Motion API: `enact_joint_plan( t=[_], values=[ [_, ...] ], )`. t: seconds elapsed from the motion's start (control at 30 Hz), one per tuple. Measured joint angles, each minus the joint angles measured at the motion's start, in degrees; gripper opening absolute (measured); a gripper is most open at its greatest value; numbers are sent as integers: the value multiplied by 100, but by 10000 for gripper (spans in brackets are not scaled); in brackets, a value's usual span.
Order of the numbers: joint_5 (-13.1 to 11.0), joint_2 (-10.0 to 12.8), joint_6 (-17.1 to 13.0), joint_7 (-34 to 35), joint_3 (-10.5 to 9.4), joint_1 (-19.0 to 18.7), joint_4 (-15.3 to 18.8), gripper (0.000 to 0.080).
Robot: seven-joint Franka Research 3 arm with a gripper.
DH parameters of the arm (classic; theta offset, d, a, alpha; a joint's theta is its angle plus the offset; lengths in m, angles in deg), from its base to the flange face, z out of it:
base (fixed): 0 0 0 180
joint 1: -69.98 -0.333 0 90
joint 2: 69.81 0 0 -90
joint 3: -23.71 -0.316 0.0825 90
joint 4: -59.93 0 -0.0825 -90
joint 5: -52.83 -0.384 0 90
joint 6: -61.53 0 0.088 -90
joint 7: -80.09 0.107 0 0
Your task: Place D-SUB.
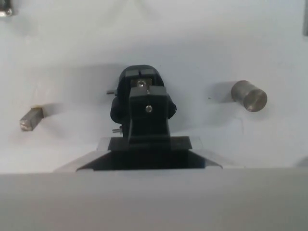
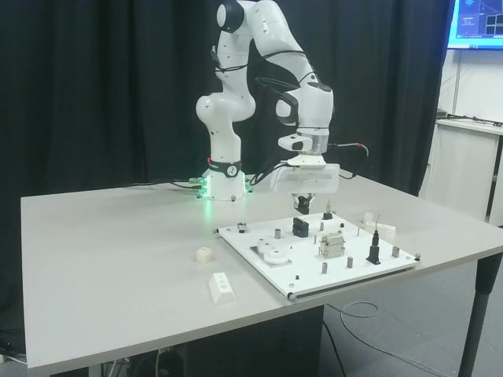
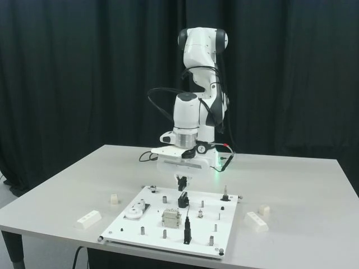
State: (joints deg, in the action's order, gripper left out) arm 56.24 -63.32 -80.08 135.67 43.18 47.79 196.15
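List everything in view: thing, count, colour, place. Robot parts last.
table: 1, grey, under everything
task board: 1, white, on the table in front of the arm
D-SUB: 1, black, upright on the board directly under the claw
gears: 2, white, stacked flat near one board edge
boxy connector: 1, grey, mid-board
tall plug: 1, black, upright near the board's front edge
metal pegs: several, grey, scattered on the board
small blocks: 4, white, on the table off the board, two each side
monitor: 1, in the first room view's top corner
arm: 1, white, bolted at the table's rear
claw: 1, black fingers, just above the D-SUB
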Motion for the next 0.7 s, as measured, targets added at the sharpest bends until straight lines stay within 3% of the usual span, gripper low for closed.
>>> enact_joint_plan(
  t=[0.7],
  values=[
    [62, 0, 2, 0, 13, 8, 0, 153]
  ],
)
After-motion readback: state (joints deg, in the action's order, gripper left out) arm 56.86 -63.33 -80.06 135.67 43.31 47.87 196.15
